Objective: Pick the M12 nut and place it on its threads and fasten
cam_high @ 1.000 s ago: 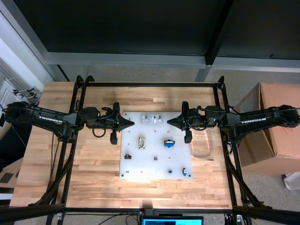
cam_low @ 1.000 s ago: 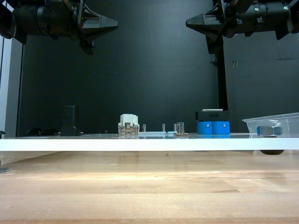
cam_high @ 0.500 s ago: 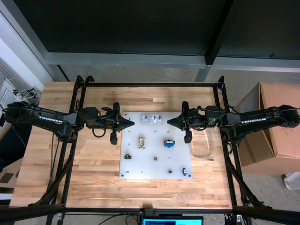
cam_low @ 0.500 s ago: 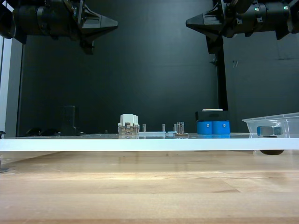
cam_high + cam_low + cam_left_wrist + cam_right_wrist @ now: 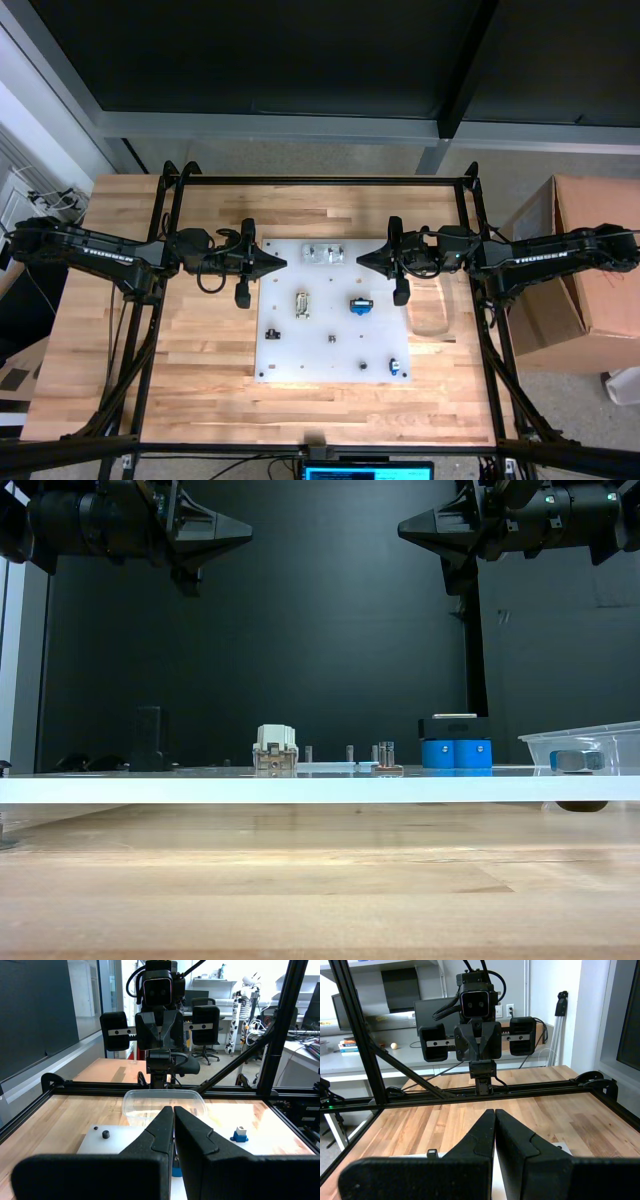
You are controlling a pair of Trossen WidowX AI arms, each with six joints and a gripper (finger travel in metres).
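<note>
Wooden table | left gripper, right gripper aloft, jaws closed, empty | M12 nut board near-right corner (seating unclear)

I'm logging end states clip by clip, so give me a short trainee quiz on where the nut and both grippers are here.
1. True or false: the right gripper, hanging high above the white board's far right part, holds the M12 nut.
2. Multiple choice: in the high view the clear tray holds A) the nut, B) no nut, C) a blue block.
3. Fill in: the left gripper, hanging high above the board's far left part, has its jaws ___.
Key: 1 false. Its jaws are shut on nothing, and the nut sits low on its stud near the board's near right edge, no ribs showing. 2 B. 3 shut.
</note>
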